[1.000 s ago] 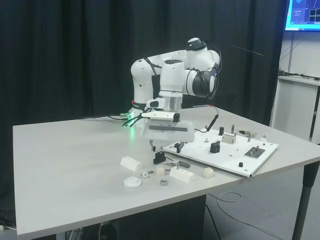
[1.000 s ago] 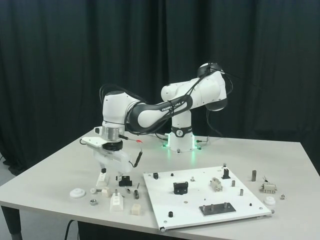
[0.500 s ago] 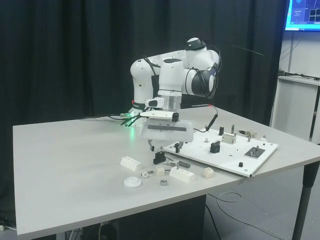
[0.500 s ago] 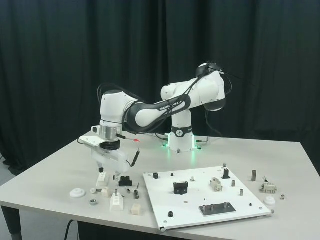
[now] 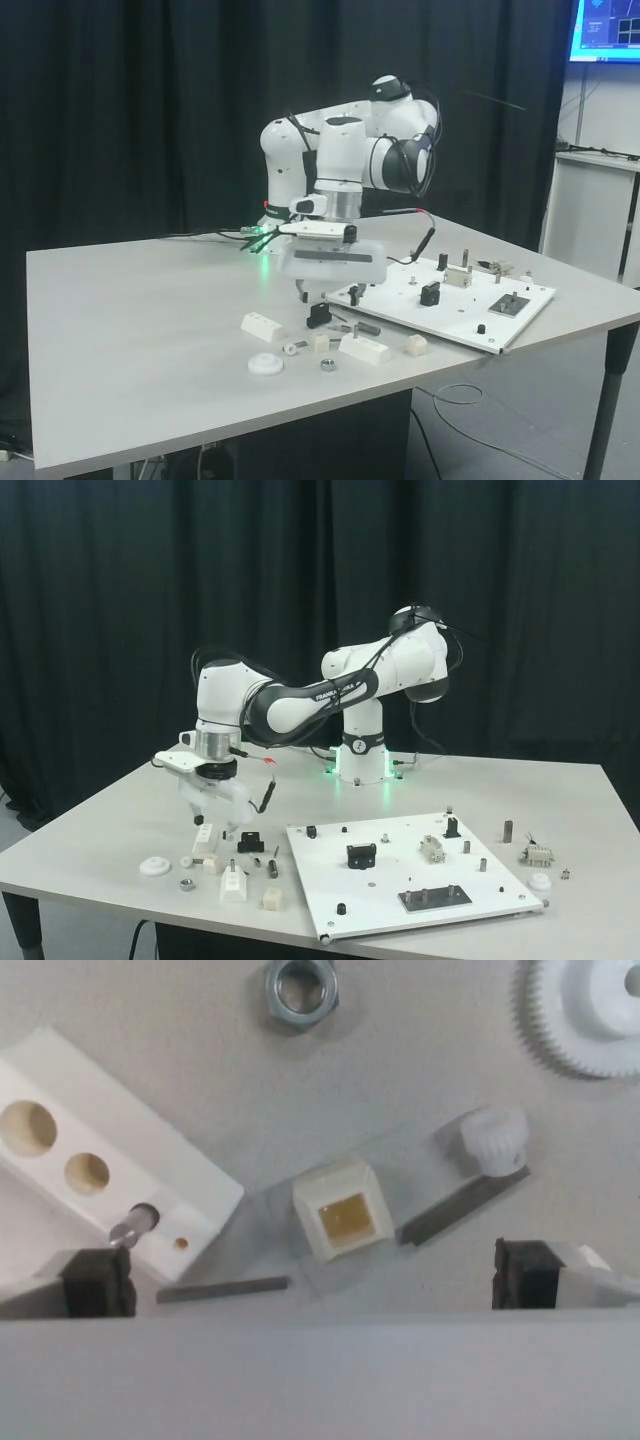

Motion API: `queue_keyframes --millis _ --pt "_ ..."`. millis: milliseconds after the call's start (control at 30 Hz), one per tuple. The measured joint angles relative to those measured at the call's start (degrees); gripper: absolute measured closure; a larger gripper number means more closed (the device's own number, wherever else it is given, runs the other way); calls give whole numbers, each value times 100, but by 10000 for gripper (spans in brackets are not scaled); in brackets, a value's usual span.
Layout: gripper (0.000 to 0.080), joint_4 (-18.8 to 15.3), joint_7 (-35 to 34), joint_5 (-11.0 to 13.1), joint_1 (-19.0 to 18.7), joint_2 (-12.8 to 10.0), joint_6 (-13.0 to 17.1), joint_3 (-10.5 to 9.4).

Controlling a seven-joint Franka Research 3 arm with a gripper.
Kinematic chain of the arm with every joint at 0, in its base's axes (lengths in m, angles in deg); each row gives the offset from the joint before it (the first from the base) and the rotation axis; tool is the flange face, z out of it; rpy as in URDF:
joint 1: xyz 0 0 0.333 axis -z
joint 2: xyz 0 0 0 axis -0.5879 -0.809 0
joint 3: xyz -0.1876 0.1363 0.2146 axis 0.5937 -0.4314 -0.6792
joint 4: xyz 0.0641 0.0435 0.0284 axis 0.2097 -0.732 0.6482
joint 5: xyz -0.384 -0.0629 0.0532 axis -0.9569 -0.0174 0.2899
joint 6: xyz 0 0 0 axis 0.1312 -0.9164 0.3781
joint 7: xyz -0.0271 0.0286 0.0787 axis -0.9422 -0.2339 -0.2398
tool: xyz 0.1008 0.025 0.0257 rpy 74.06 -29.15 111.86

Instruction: Remove round peg 3.

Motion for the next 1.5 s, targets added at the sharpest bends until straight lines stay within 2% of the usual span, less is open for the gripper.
queue_keyframes --millis 300,700,1033,1233,1500 --pt "3 125 37 0 0 0 -179 1" --pt "3 325 144 -7 -161 7 -758 49" --pt "3 350 261 -158 -603 20 -1218 192" --pt "3 350 261 -241 -944 49 -1346 256" --pt "3 350 254 -272 -1423 64 -1374 293"
